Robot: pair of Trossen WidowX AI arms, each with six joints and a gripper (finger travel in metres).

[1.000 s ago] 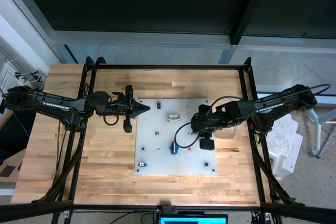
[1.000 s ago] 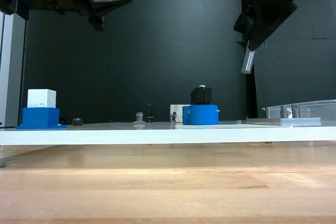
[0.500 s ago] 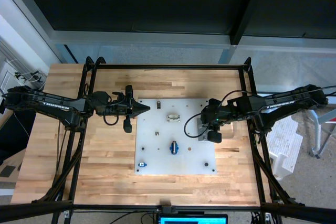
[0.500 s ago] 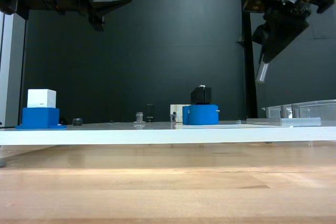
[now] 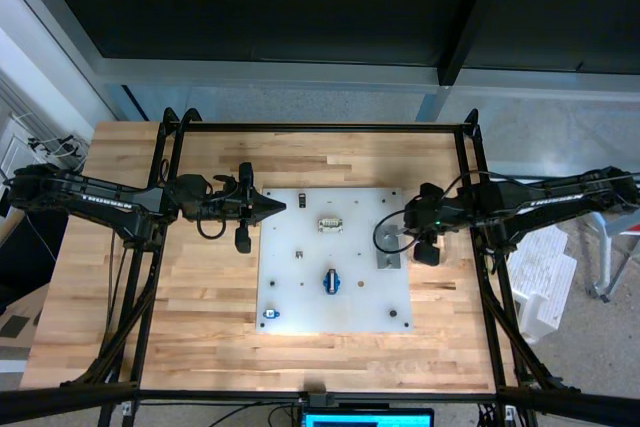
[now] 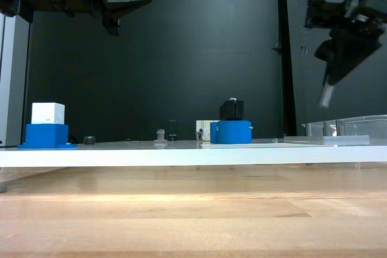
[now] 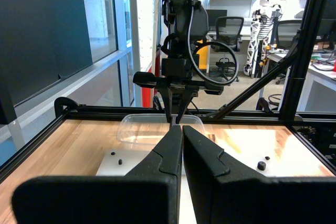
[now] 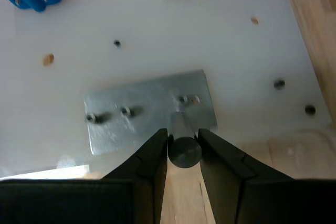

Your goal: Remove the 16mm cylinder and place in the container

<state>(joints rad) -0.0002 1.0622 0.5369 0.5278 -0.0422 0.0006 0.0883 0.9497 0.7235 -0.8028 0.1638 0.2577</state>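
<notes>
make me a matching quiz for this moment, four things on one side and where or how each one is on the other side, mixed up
Things:
1. 16mm cylinder
2. left gripper
3. container
4. grey metal block

Places or states:
A. lying flat on the white board
B. shut on nothing, in the air by the board's left edge
C. clamped in the right gripper, off the board
D. on the table past the board's right edge

Pairs: 1-C, 2-B, 3-D, 4-A

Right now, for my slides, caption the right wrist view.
Right gripper, shut on the 16mm cylinder, points toward the grey metal block; left gripper shut at the board's left edge.
</notes>
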